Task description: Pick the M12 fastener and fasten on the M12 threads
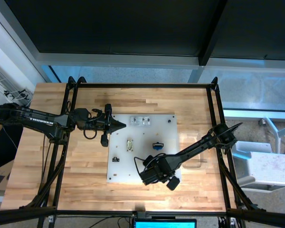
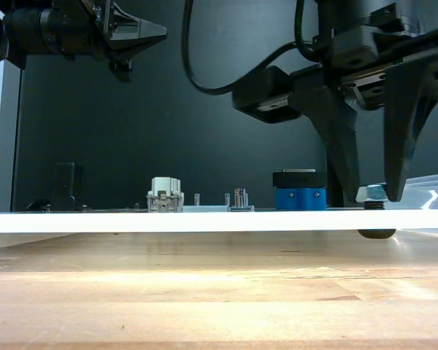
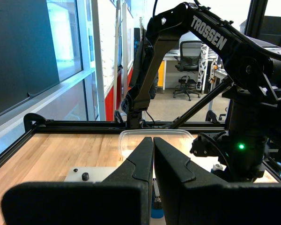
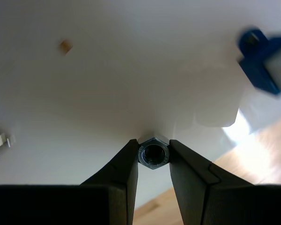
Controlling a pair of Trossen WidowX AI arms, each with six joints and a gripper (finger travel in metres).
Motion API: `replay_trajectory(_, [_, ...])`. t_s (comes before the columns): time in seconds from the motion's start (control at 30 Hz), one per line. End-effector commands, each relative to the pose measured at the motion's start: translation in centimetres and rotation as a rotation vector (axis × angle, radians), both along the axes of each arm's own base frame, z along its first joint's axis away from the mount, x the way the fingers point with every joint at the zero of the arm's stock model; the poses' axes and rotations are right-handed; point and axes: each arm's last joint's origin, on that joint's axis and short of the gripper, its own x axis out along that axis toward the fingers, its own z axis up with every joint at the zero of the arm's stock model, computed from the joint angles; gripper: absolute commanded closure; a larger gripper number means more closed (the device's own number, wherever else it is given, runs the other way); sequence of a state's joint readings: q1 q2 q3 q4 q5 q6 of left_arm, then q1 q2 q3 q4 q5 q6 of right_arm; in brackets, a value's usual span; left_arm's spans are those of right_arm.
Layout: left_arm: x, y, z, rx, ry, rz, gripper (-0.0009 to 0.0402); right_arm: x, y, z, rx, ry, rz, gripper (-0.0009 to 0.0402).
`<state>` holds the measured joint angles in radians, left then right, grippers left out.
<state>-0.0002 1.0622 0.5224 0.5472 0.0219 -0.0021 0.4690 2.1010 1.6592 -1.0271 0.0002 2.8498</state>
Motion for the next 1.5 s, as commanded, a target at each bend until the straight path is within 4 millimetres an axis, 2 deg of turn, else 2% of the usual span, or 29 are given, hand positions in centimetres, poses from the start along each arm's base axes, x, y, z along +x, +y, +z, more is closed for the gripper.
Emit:
replay_trajectory(0.03, [0.00,0.00,0.01,0.000,0.000,0.000,0.0393,-0.03,0.04,-0.04,0.012,0.009,-0.154,0.0391])
replay_trajectory(0.27, [0.00,0.01,0.02,0.000,-0.001,0.000,0.0393,-0.07,0.10,-0.04,0.025,0.015,-0.293,0.0391])
replay_trajectory(1.37, [0.00,0.00,0.01,0.000,0.000,0.000,0.0393,-0.08,0.06,0.11,0.020,0.008,-0.280,0.0391])
replay_trajectory(1.5, [0.00,0.01,0.01,0.000,0.000,0.000,0.0393,-0.14,0.04,0.27,0.021,0.007,-0.280,0.0373])
